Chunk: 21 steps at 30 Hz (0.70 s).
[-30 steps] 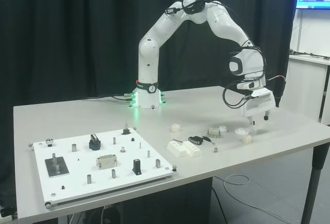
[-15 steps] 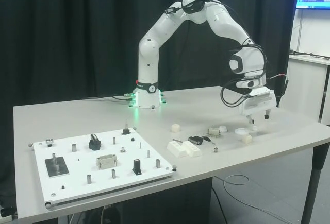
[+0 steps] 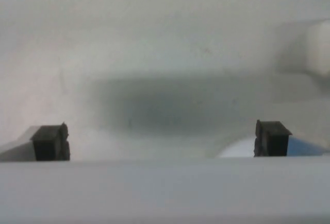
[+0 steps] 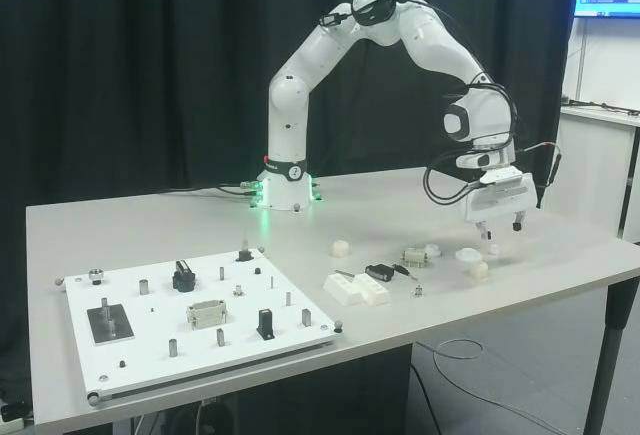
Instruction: Remove square peg 4.
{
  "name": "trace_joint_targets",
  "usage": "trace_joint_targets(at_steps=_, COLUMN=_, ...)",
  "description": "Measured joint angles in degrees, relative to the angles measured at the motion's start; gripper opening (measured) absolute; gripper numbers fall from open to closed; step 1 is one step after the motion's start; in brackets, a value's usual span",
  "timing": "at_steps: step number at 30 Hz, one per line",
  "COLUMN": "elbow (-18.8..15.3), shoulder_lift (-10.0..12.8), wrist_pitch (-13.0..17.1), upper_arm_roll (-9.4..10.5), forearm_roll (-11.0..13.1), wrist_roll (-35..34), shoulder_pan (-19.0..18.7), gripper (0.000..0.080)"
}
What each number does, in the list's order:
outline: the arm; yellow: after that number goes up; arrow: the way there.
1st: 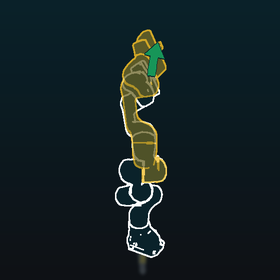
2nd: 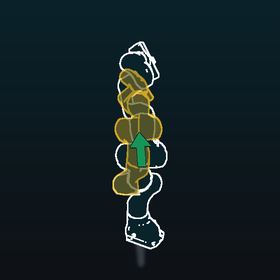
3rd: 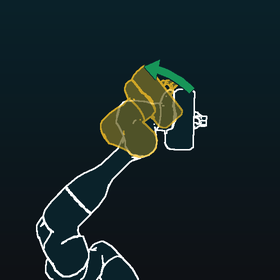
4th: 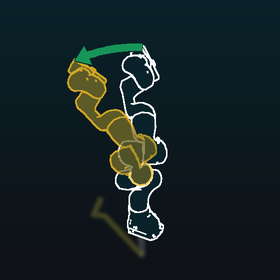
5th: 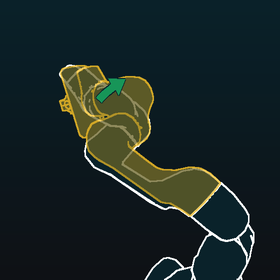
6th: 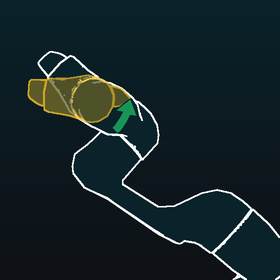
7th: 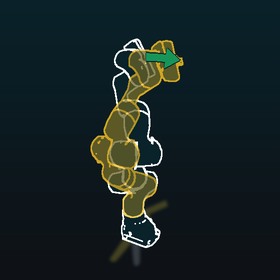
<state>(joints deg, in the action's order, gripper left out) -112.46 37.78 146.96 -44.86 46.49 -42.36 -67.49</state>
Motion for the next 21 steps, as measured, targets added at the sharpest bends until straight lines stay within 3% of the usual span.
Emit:
trace_joint_targets(at_steps=9, elbow=0.0, shoulder_lift=0.3, wrist_pitch=-0.3, upper_arm_roll=-3.61, forearm_roll=-1.9, wrist_roll=0.5, shoulder_pan=0.1, gripper=0.08)
trace_joint_targets(at_steps=21, elbow=-0.4, shoulder_lift=1.4, wrist_pitch=-4.6, upper_arm_roll=-11.39, forearm_roll=-2.9, wrist_roll=7.6, shoulder_pan=1.8, gripper=0.08)
